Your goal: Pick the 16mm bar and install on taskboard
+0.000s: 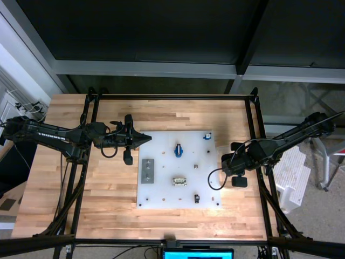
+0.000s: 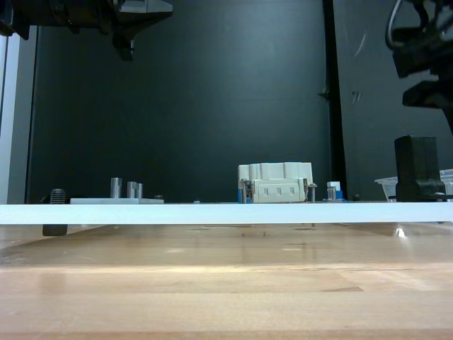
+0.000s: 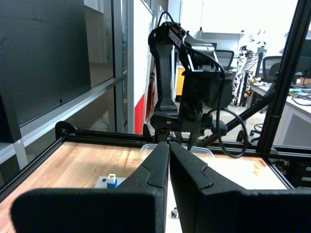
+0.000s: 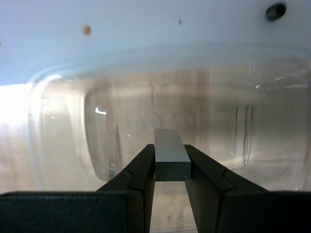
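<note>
The 16mm bar (image 4: 170, 151), a short grey metal block, is held end-on between the fingers of my right gripper (image 4: 171, 167), which is shut on it. Under it lies a clear plastic bin (image 4: 63, 145), with the white taskboard (image 4: 146, 34) beyond. In the high view the right gripper (image 1: 227, 162) hangs just off the taskboard's (image 1: 161, 197) right edge, and the bar is hidden there. My left gripper (image 1: 145, 139) is shut on nothing and hovers at the board's upper left edge, its fingertips (image 3: 160, 150) pressed together.
The board carries a grey plate with pegs (image 1: 147, 171), a beige connector (image 1: 179, 182), a blue part (image 1: 178, 150) and a small black part (image 1: 197, 198). A black frame (image 1: 172, 97) rings the wooden table. A clear bin (image 1: 295, 168) sits at the right.
</note>
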